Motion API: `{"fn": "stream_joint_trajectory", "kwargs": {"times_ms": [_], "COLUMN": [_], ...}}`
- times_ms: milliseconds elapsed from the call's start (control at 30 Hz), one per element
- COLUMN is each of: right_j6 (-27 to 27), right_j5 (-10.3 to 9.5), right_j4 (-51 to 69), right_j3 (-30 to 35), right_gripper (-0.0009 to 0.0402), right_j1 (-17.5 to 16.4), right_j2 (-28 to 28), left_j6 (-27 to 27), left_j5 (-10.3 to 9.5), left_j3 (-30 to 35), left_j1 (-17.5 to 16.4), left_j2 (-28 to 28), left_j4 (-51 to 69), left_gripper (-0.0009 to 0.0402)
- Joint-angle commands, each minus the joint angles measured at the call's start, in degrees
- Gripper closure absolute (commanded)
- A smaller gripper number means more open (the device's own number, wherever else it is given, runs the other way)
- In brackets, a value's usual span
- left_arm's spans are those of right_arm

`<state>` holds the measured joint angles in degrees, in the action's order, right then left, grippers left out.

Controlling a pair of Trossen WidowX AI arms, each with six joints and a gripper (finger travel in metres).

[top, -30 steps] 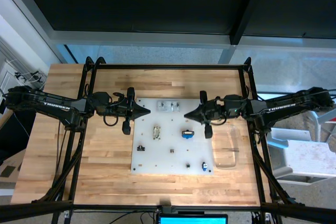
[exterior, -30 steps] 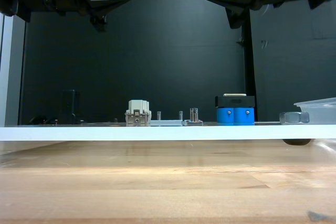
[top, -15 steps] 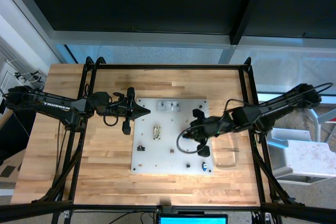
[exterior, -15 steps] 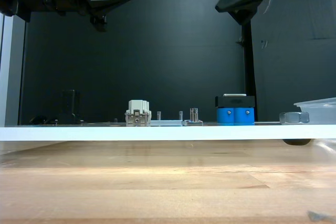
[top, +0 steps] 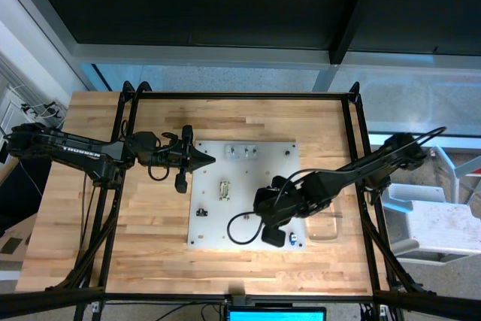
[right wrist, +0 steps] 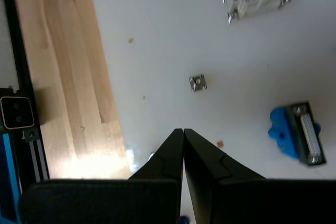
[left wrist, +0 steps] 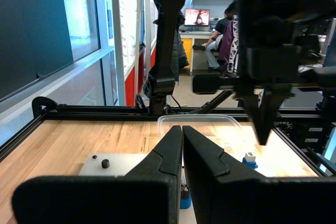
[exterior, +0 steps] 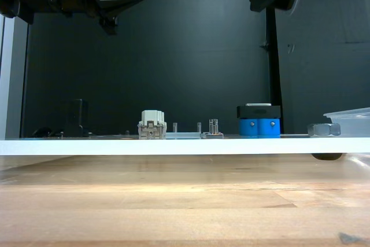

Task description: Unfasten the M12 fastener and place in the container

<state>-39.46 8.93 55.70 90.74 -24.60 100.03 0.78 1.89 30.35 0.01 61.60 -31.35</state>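
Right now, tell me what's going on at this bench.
The right arm reaches over the near right part of the white board; the right gripper is shut, holds nothing and points down from high above it. The left gripper hangs shut, high near the board's far left corner, parked. The silver M12 nut sits untouched at board level; whether it is on its stud cannot be told. The clear container lies beside the board's right edge.

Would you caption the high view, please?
Right gripper, shut, points down over the white board; left gripper, shut, hovers at its left edge.
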Motion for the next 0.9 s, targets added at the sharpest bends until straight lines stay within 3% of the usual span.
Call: {"fn": "stream_joint_trajectory", "kwargs": {"times_ms": [33,100,200,267,633,900], "right_j6": [-4.1,-7.1,-10.1,-11.6,-14.5,-18.8], "right_j5": [-0.07,-1.27,-5.49,-6.97,-7.04,-7.5], "right_j4": [5.1,8.0,11.1,12.6,13.9,14.8], "right_j3": [5.0,7.5,10.1,11.3,11.8,11.6], "right_gripper": [0.0393,0.0393,0.0393,0.0393,0.0387,0.0302], "right_j1": [-0.8,-1.2,-1.6,-1.8,-2.2,-2.4], "right_j2": [3.8,5.7,8.9,10.9,16.6,18.2], "left_j6": [0.0,0.0,0.0,0.0,0.0,0.0], "left_j5": [0.02,0.02,0.02,0.02,0.02,0.02], "left_j3": [0.0,0.0,0.0,0.0,0.0,0.0], "left_j1": [0.0,0.0,0.0,0.0,0.0,0.0], "left_j2": [0.0,0.0,0.0,0.0,0.0,0.0], "left_j4": [0.0,0.0,0.0,0.0,0.0,0.0], "left_gripper": [0.0393,0.0393,0.0393,0.0393,0.0393,0.0393]}}
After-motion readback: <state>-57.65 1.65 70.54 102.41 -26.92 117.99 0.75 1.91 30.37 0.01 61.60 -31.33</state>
